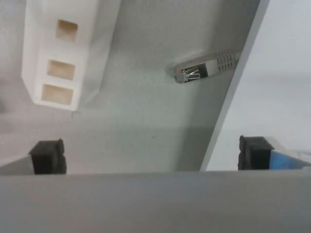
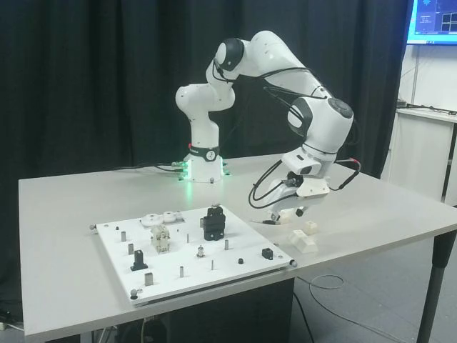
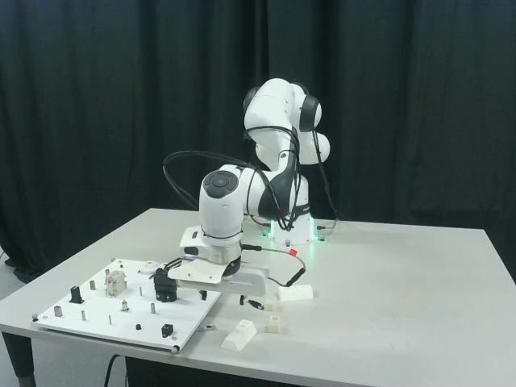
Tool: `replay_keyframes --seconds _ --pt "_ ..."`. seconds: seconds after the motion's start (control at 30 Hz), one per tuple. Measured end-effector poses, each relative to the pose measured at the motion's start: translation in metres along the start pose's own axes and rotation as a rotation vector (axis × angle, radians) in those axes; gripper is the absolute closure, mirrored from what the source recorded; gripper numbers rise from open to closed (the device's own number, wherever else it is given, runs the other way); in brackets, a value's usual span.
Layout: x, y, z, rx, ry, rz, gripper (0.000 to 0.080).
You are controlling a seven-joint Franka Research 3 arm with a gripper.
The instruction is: Remove square peg 2.
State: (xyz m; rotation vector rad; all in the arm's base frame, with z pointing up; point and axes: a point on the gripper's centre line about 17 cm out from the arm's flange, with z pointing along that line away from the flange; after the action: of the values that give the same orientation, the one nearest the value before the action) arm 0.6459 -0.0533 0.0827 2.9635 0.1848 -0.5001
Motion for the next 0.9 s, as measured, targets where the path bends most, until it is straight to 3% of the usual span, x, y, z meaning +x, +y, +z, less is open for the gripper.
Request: replay_keyframes --seconds 0.03,0.9 --pt "0.0 -0.0001 -0.0001 -0.001 0.0 -0.001 0.0011" --pt "-0.0023 -0.0006 -0.0016 -0.012 0.01 0.024 0.0003"
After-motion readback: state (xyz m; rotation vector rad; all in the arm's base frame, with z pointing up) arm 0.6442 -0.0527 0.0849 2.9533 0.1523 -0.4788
